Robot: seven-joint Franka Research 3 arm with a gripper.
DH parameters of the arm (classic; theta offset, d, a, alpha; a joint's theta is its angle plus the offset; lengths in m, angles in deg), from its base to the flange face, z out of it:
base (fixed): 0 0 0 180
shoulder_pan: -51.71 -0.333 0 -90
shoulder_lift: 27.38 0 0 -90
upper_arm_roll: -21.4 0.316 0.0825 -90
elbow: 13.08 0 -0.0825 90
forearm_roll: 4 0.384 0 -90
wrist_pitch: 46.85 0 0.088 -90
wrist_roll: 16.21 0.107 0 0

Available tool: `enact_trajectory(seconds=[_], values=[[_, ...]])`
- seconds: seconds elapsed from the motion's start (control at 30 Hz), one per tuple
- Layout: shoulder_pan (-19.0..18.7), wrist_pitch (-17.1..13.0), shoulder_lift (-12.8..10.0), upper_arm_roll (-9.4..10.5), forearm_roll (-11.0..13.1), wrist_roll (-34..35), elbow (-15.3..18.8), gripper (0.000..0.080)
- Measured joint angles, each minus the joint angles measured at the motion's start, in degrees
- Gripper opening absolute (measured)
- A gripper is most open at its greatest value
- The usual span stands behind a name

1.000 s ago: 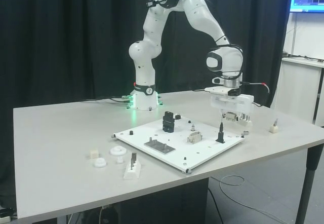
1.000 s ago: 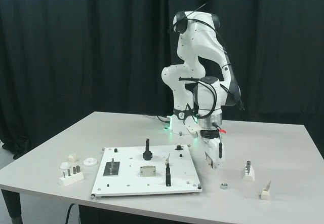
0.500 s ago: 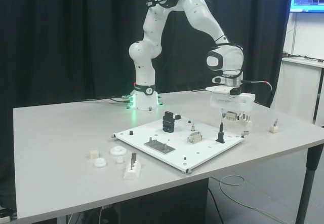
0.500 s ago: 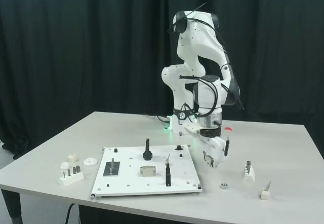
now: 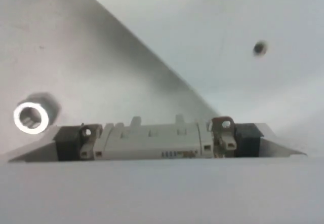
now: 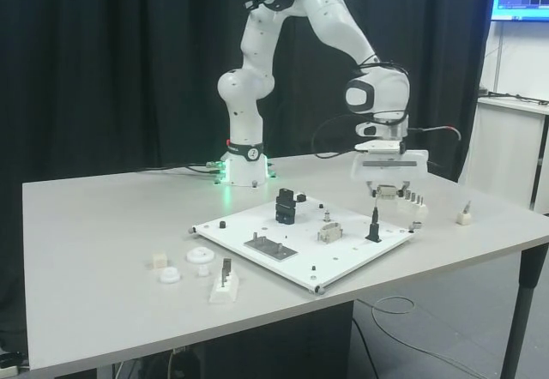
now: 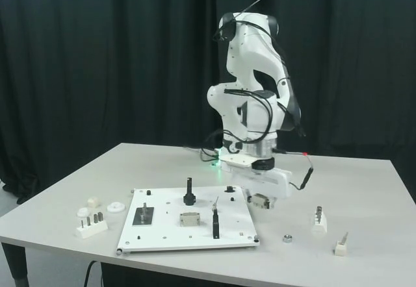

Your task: Insert waterproof.

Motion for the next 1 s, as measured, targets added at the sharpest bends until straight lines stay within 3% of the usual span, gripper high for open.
enact_trajectory(seconds=[0.3, 1.0], values=[[4.56, 2.26, 1.52, -0.59, 0.00, -17.19, 0.03, 0.0623], [14.69, 4.10, 2.66, -4.08, 0.36, -44.44, -0.65, 0.0623]])
